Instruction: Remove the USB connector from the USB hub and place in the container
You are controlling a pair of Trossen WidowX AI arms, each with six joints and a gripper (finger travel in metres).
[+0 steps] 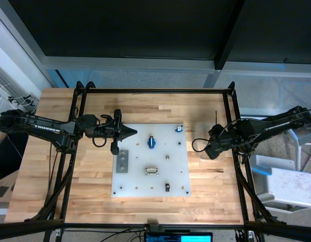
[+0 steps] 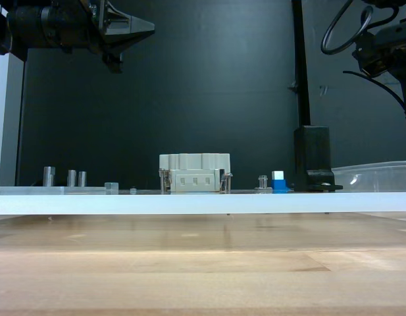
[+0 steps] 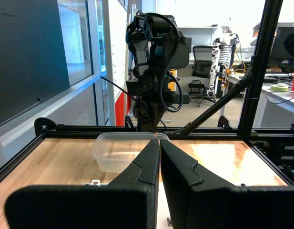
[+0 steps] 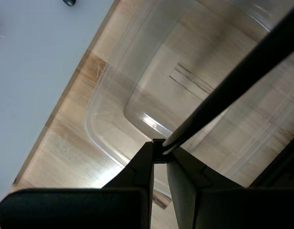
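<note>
White lettering along the left arm (image 1: 44, 127) appears to read TROSSEN.

the table (image 1: 84, 181) is pale wood with a soft sheen, and the board (image 1: 145, 186) on it is smooth matt white plastic. the container (image 4: 108, 129) is clear glossy plastic that catches glare. above it the right gripper (image 4: 159, 152), matt black plastic, pinches the usb connector (image 4: 223, 90), a smooth dark cable. the left gripper (image 3: 159, 140), the same matt black, fingers together, hangs over the board's far left corner. the usb hub (image 2: 312, 158) looks dull black plastic.
</note>
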